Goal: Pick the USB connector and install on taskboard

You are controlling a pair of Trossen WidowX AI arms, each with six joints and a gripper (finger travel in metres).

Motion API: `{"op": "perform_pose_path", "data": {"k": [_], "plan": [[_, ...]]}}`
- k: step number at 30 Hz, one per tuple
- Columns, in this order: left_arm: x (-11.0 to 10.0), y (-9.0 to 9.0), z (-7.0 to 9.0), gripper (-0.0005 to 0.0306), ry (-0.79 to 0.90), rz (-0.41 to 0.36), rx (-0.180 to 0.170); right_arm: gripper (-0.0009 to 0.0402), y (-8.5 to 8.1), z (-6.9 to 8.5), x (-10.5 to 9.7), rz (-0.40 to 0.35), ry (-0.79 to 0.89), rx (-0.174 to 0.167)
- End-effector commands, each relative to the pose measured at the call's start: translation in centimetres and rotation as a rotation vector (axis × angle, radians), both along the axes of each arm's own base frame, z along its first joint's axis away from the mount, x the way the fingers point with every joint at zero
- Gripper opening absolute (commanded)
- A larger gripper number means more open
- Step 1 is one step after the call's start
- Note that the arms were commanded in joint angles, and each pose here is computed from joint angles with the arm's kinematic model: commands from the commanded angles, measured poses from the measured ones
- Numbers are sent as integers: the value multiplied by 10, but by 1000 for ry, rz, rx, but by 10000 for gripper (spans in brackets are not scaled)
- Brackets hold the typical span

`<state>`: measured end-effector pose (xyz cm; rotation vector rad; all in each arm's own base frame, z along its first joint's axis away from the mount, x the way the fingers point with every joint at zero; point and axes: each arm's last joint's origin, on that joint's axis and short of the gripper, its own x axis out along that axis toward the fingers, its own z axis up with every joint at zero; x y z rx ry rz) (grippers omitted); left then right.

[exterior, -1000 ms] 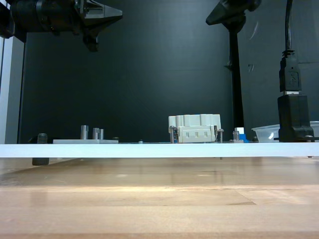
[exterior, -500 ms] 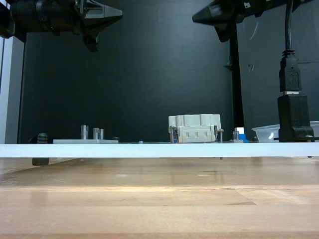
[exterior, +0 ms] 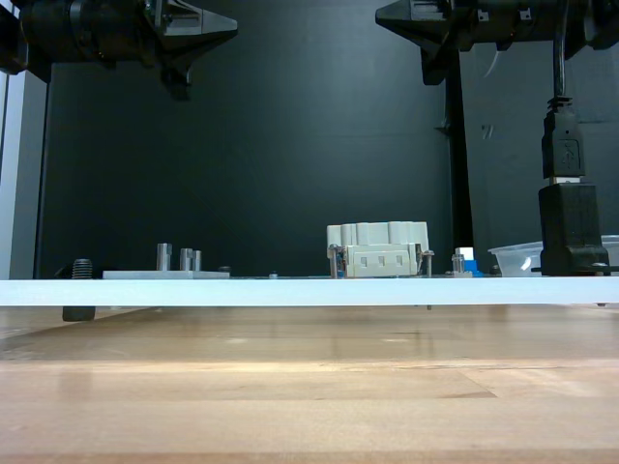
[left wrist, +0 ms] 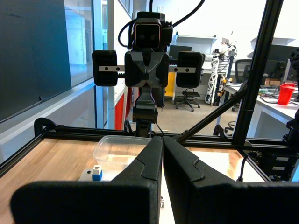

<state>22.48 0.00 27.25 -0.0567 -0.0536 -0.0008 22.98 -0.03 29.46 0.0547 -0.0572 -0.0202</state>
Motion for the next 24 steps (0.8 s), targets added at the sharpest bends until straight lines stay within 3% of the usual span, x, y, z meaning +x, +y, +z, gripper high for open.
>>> {"op": "perform_pose_path", "data": {"k": [1,24], "plan": [[0,0,0,0,-1,0,0,0,0,-4,0,-3,-1,2],[0,0,0,0,0,0,0,0,0,-8,0,-2,28,8]]}}
